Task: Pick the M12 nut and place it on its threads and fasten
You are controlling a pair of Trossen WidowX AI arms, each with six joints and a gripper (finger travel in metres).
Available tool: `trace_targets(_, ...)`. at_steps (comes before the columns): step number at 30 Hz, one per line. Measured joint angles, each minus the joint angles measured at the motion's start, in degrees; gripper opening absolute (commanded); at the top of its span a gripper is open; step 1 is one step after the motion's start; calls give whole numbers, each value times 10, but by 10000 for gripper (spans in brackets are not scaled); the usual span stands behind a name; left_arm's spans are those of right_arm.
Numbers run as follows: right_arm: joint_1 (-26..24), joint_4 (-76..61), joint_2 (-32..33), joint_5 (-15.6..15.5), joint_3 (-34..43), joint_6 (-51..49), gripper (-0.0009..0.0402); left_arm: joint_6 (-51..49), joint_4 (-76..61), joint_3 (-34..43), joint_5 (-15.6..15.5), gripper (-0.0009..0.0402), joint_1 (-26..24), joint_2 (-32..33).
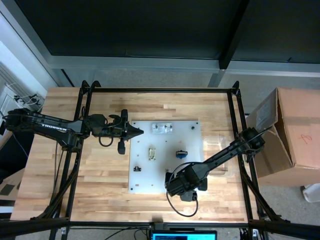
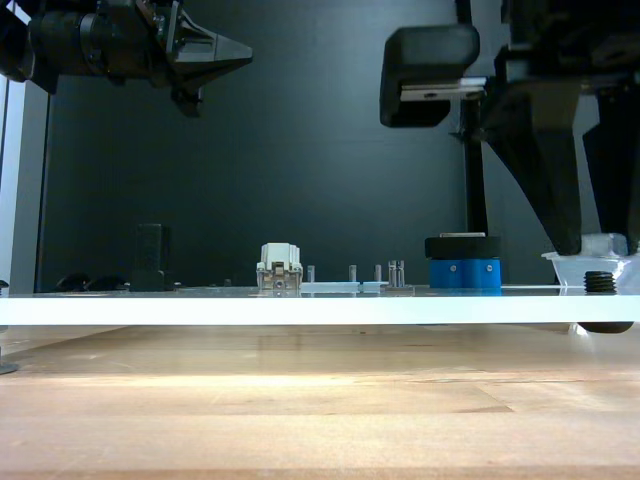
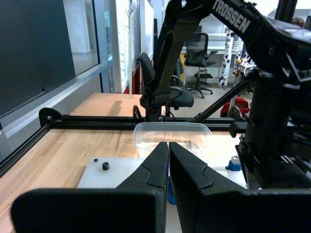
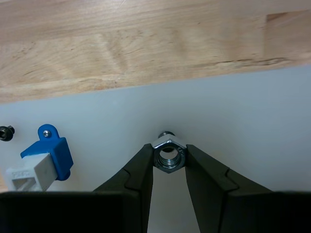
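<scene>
At the near right of the white board (image 1: 150, 175): the right hand (image 4: 168, 161), narrowed onto the M12 nut (image 4: 168, 155) — gripped by two opposite flats between the fingertips, bore open toward the wrist camera, held off the board. Just behind the nut in that view, a small dark tip (image 4: 166, 133), too little of it to name. In the low view, the black ribbed stud (image 2: 600, 283) bare, ribs showing, with a finger of the right hand standing just beside it. No telling from there how high the nut hangs over the stud. Bare white board all round the nut. Past the board's edge, a strip of wooden bench (image 1: 100, 170). Beyond the stud, the clear tray (image 3: 184, 127), off the board's right edge. Over the board's far left edge, high up and well apart from the rest — the left hand (image 1: 136, 132), fingers pressed together on nothing, pointing inward. Around the bench, black frame rails (image 1: 160, 90).
</scene>
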Motion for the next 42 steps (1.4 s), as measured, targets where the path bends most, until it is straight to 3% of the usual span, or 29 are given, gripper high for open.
trace_targets(42, -3, 16, 18, 0, -6, 26, 32, 0, 0, 0, 0, 0, 0, 0)
